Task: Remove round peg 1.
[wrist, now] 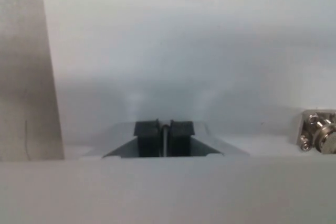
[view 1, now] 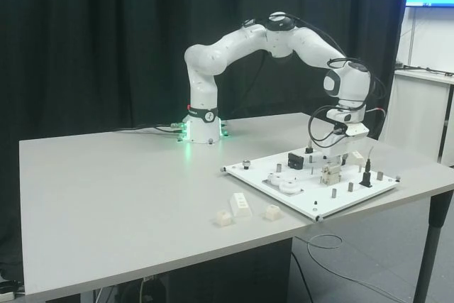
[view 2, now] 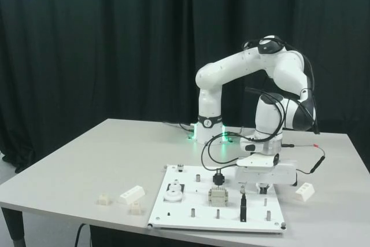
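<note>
Black fingertip pads (wrist: 147, 129) of the gripper (wrist: 165, 139) sit nearly together in the wrist view, clamping a thin grey peg (wrist: 165, 139) that stands upright between them above the white board (wrist: 184, 66). From the first room view, the gripper (view 1: 345, 148) hangs low over the board (view 1: 312, 204) on the grey table (view 1: 106, 189). From the second room view, the gripper (view 2: 261, 188) is above the board (view 2: 191, 215), the peg too small to make out.

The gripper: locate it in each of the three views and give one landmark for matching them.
Wrist view: the gripper sits low in the middle, black fingers closed on a thin peg.
First room view: the gripper is at right, above the white board.
Second room view: the gripper is right of middle, over the board.
Shared landmark: the white board.
</note>
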`<act>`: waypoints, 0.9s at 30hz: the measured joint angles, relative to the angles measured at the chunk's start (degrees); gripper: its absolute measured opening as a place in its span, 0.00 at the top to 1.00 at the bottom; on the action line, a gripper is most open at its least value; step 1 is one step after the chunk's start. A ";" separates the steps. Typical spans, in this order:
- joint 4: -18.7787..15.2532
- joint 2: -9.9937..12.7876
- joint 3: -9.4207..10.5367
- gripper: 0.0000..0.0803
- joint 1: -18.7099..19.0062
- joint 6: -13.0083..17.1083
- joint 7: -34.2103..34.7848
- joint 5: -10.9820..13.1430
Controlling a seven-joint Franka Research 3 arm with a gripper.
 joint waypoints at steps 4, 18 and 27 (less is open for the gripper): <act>0.00 0.00 0.00 0.96 -0.02 0.18 0.00 -0.03; 0.02 0.05 -1.00 0.97 0.45 -0.37 0.02 -0.36; 0.02 0.26 -4.24 0.97 1.80 -3.91 0.77 -1.61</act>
